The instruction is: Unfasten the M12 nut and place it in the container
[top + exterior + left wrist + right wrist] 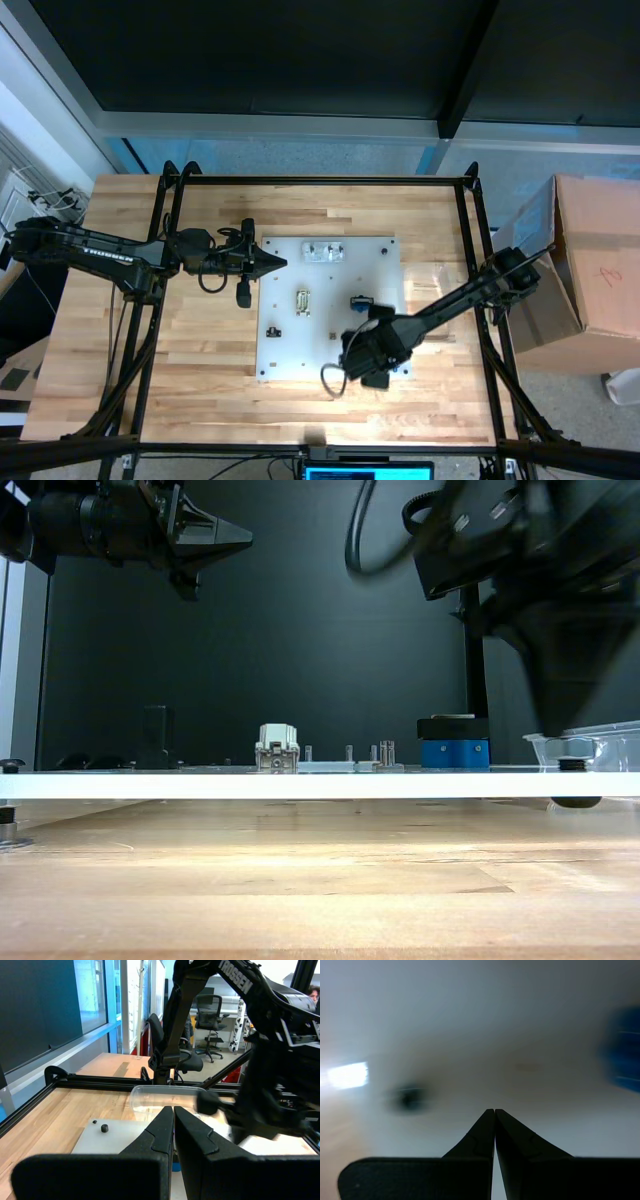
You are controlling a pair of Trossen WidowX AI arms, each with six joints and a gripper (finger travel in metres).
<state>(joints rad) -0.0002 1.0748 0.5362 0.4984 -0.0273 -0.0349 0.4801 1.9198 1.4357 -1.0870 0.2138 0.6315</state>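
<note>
My right gripper [563, 732] points straight down over the near right edge of the white board [300, 783], its fingers shut with nothing showing between them in the right wrist view [494, 1110]. Just under its tip, a small silvery shape that looks like the nut [571, 748] sits on the black stud [572, 765]. In the high view the right gripper [372, 362] hides that spot. The clear container [612, 742] stands behind the stud, right of the board [150, 1097]; I cannot tell what it holds. My left gripper [280, 263] hovers shut at the board's left edge, high above it [245, 535].
A blue block [454, 752] and a white connector [277, 748] stand mid-board, and a silver fitting [323, 251] sits at the far edge. A black frame [320, 181] rings the table. A cardboard box [590, 270] stands off the right side.
</note>
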